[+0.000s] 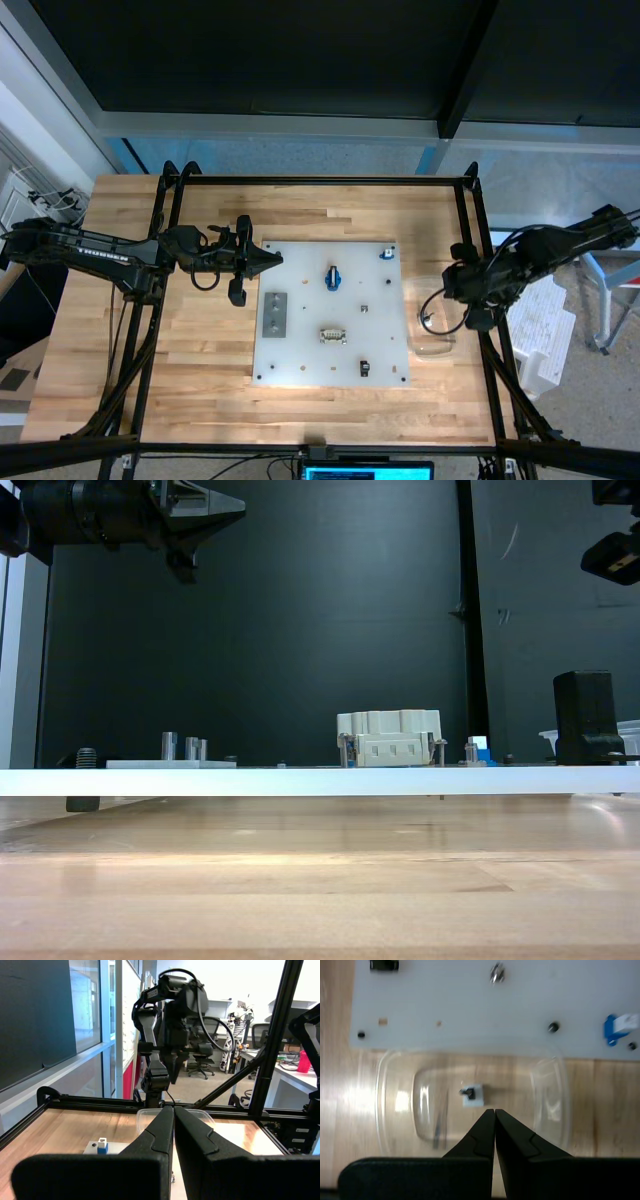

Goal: Pick the USB connector and install on taskboard

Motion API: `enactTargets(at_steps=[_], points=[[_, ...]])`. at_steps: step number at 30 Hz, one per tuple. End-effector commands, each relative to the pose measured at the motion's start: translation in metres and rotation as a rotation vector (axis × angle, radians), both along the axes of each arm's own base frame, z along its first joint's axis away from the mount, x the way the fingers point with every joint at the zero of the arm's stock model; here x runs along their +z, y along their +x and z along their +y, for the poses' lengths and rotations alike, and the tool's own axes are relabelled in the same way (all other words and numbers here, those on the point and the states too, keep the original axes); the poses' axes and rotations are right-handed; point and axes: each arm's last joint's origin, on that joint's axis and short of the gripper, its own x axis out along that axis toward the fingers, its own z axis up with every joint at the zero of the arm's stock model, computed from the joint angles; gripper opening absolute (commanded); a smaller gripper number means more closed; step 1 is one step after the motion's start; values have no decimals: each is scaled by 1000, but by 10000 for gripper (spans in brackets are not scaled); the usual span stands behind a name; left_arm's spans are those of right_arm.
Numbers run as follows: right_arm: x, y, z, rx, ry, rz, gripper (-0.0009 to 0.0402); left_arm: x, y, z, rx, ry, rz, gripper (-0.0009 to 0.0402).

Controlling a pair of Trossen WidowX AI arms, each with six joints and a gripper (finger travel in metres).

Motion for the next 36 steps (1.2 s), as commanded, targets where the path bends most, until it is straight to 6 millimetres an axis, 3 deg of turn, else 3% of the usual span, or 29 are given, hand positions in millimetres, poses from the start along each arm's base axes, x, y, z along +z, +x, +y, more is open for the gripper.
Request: enactTargets(at_steps=[1,6,17,29,36], points=[[-7,5,7,4,-33,52,7,0,0,0,0,0,0,0],[-22,12,12,8,-81,119,45,0,0,0,0,0,0,0],[-44,26,21,12,-72,104,184,0,0,0,0,0,0,0],[-56,37,28,-7,-69,135,193,0,0,0,0,0,0,0],[-74,41,31,9,-64,131,192,0,0,0,0,0,1,0]])
